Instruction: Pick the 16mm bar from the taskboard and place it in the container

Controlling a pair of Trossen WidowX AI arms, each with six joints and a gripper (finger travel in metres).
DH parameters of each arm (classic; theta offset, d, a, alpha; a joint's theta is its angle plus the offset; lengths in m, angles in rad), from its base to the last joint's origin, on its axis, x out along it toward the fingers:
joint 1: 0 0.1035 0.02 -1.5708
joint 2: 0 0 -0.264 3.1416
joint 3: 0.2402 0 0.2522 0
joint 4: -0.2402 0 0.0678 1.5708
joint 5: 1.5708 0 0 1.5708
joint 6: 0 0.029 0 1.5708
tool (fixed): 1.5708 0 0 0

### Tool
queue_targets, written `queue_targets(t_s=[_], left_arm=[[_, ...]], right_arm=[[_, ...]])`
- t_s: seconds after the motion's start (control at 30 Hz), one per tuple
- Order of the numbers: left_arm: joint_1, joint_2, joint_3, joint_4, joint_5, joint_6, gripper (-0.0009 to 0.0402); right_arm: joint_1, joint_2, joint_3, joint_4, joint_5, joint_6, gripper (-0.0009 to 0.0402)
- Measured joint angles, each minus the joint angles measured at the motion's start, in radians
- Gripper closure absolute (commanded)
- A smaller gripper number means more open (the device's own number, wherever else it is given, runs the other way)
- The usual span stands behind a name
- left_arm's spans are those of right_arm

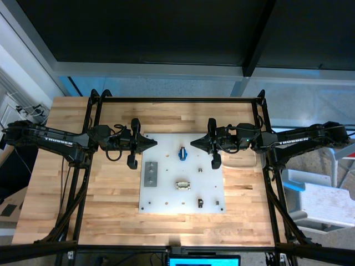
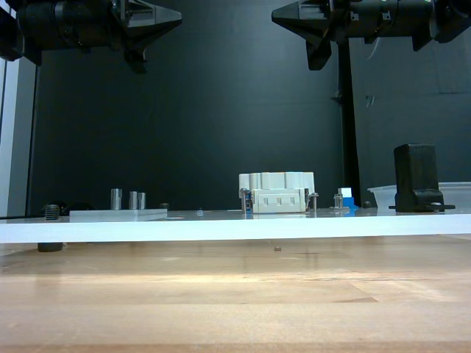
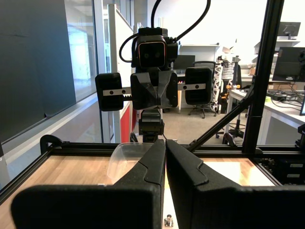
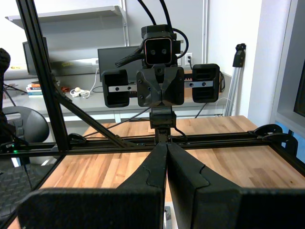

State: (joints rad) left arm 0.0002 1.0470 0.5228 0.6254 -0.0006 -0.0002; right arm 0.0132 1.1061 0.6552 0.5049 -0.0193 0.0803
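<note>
The white taskboard (image 1: 213, 188) lies at the table's middle. It bears a grey block (image 1: 151, 173), a blue knob (image 1: 182, 153) and a white connector (image 1: 182, 185). Short metal bars (image 2: 116, 199) stand upright in the grey block; I cannot tell which is the 16mm bar. The clear container (image 1: 241, 160) sits just off the board's right edge, under the right arm. My left gripper (image 1: 155, 143) hovers shut over the board's far left corner. Facing it, my right gripper (image 1: 193, 143) hovers shut over the far edge. Both hang high above the board in the low view and hold nothing.
A black fitting (image 1: 201, 201) stands near the board's front right. A black frame (image 1: 177, 100) rings the wooden table. A screen (image 1: 204, 260) sits at the near edge.
</note>
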Motion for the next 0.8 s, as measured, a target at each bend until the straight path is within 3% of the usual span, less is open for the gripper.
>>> queue_targets(t_s=[0.6, 0.8], left_arm=[[0.0, 0.0, 0.0, 0.0, 0.0, 0.0, 0.0393], [0.0, 0.0, 0.0, 0.0, 0.0, 0.0, 0.0393]], right_arm=[[0.001, 0.0, 0.002, -0.006, -0.008, 0.0, 0.0393], [0.01, 0.0, 0.087, -0.219, -0.008, 0.0, 0.0393]])
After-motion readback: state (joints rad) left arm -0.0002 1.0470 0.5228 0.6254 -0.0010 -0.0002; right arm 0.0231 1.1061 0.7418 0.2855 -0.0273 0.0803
